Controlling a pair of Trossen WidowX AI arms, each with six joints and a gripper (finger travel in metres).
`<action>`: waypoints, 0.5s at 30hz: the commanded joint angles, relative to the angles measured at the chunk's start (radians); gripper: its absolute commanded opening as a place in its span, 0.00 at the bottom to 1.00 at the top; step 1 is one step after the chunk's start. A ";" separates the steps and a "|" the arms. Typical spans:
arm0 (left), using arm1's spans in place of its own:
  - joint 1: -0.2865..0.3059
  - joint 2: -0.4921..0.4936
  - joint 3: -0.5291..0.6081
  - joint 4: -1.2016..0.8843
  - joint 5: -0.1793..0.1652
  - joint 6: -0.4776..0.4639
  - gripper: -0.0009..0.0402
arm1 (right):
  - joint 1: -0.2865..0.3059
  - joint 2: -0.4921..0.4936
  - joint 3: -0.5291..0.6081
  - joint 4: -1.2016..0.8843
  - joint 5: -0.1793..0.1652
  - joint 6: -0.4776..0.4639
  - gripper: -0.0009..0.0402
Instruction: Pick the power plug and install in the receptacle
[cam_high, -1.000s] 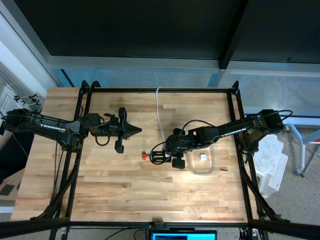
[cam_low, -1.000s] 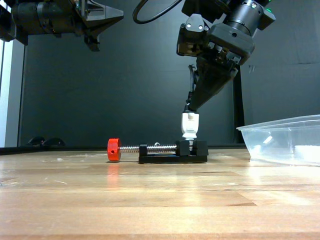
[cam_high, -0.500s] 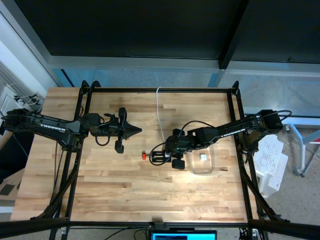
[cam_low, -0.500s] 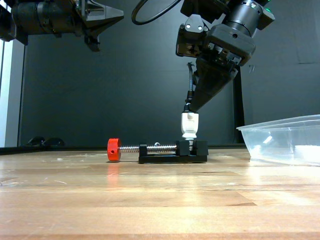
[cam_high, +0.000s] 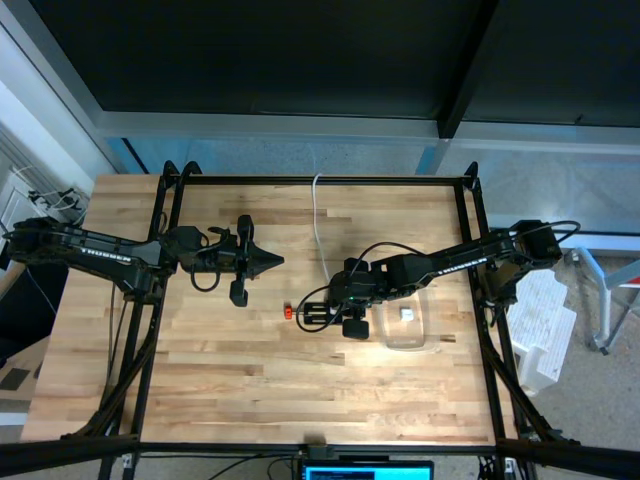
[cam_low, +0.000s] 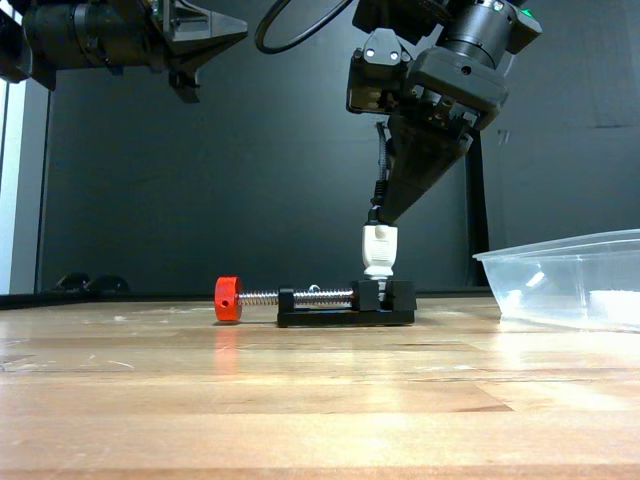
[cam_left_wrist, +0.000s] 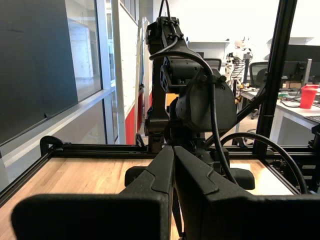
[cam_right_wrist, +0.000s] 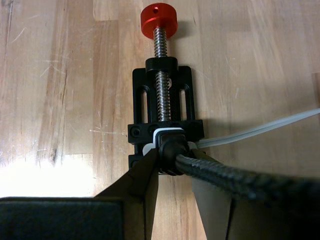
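The right gripper (cam_low: 384, 212) is pinching the power plug (cam_right_wrist: 173, 148) between narrowly set fingers (cam_right_wrist: 141, 176), leaning in from the right above the receptacle (cam_low: 345, 303). The receptacle is lying near the middle of the table (cam_high: 250, 380), just left of the clear tray (cam_low: 560, 268), with its red knob (cam_low: 228, 299) pointing left and its white cord (cam_right_wrist: 260, 131) running off to the far side. The plug is sitting at the top of the upright white socket (cam_low: 379, 250), touching it or partly entered; how deep it is going cannot be told. The step in hand looks like the final seating, and it is asking for a slow push straight down the socket's axis, not along the slanted line of the fingers. A sideways load is likely to slide or tip the small fixture. Letting go is best saved until the plug is bottoming out, and the fingers then need only a slight parting before a straight lift. The left gripper (cam_high: 268, 262) is hanging with its fingers pressed together over the far left of the table, well apart from the work.
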 joint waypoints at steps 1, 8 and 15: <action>0.000 0.000 0.000 0.000 0.000 0.000 0.02 | 0.000 -0.012 0.003 0.005 0.003 -0.002 0.26; 0.000 0.000 0.000 0.000 0.000 0.000 0.02 | 0.000 -0.041 0.003 -0.002 0.004 -0.003 0.33; 0.000 0.000 0.000 0.000 0.000 0.000 0.02 | 0.001 -0.095 0.003 -0.033 0.005 -0.002 0.43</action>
